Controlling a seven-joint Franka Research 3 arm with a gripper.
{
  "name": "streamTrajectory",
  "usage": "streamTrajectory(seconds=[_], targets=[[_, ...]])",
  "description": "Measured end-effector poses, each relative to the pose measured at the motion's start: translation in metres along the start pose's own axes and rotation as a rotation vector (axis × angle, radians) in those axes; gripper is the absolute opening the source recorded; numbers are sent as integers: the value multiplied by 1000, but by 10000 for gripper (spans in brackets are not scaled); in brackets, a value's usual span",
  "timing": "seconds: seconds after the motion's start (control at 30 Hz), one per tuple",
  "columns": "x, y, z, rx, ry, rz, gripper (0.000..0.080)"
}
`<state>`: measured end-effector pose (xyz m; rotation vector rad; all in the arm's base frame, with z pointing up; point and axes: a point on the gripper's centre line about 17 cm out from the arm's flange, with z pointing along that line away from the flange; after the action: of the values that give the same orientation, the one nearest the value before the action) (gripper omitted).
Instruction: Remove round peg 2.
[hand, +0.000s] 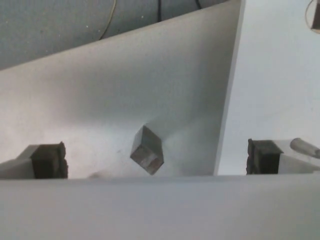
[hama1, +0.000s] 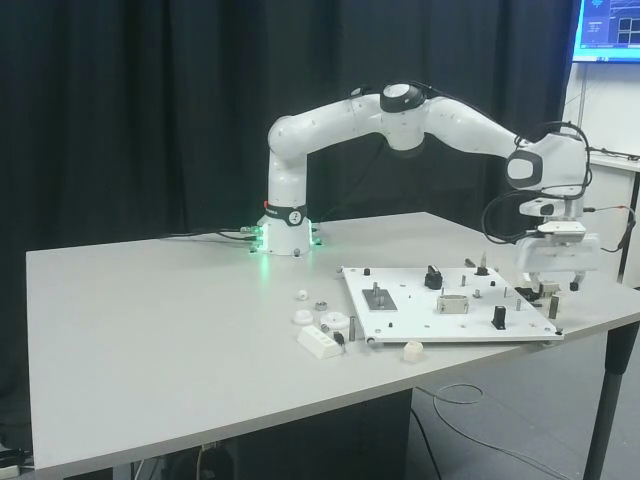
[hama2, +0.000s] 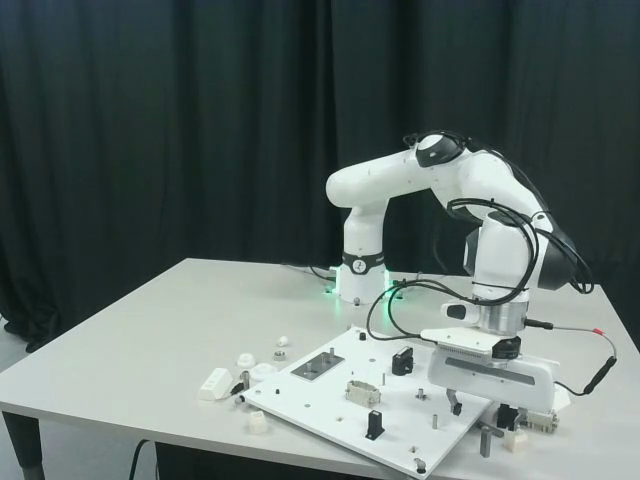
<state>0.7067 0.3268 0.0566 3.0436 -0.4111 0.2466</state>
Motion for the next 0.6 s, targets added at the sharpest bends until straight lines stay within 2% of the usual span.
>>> streamTrajectory(seconds=[0.6], targets=[[10, 19, -3, -22, -11, -38, 800]])
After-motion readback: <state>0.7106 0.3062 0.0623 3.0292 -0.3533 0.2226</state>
